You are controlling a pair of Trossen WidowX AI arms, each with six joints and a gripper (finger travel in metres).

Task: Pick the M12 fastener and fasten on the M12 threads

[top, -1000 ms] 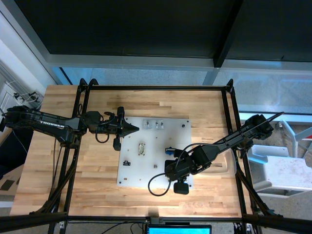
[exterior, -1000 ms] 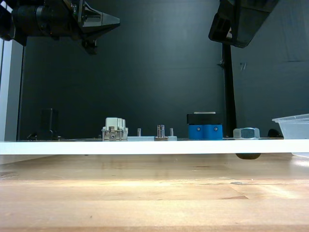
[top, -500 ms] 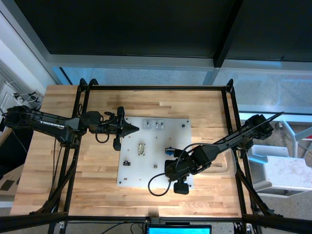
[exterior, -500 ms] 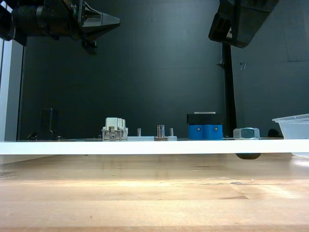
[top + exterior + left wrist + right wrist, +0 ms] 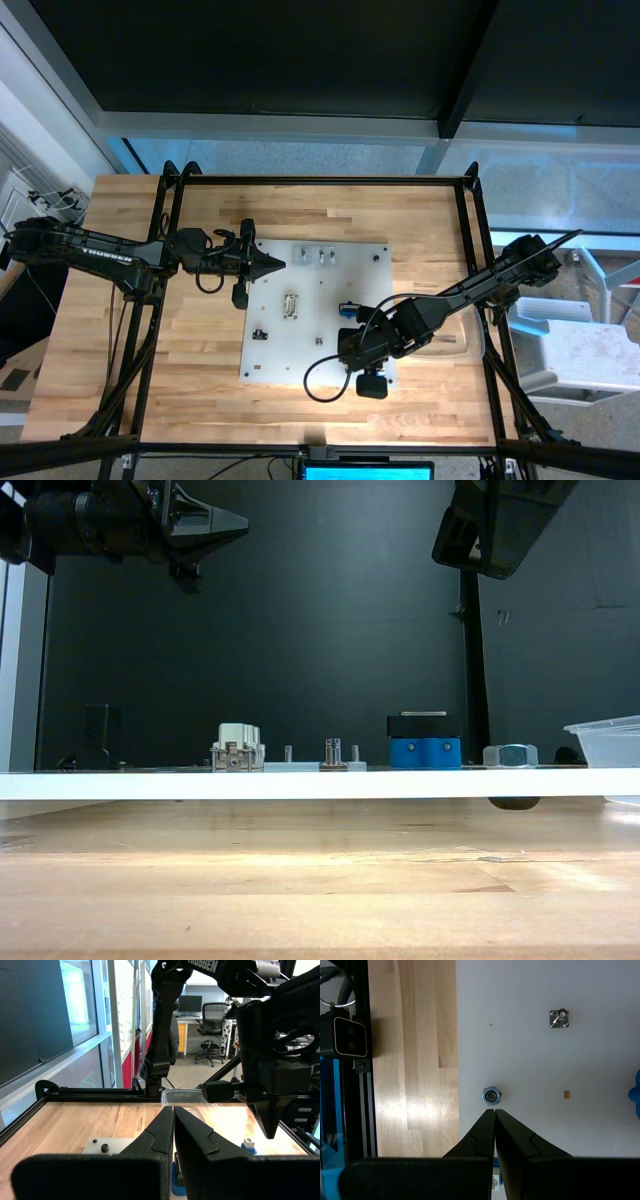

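Observation:
The small silver M12 nut point(image 5: 491, 1095) sits on its stud on the white board point(image 5: 545, 1060), near the board's edge. From the low view the nut point(image 5: 510, 755) rests low at board level, with no ribs showing beneath it. My right gripper point(image 5: 494, 1110) hovers above it, shut and empty, its tips just short of the nut. In the high view the right gripper point(image 5: 352, 352) hangs over the board's near right part and hides the nut. My left gripper point(image 5: 282, 264) is shut and empty, held high over the board's far left edge.
A clear tray point(image 5: 458, 345) lies just right of the board. Blue fittings point(image 5: 425, 751), a white connector point(image 5: 237, 750) and a silver post point(image 5: 333, 752) stand on the board. A small square connector point(image 5: 559, 1018) is beyond the nut.

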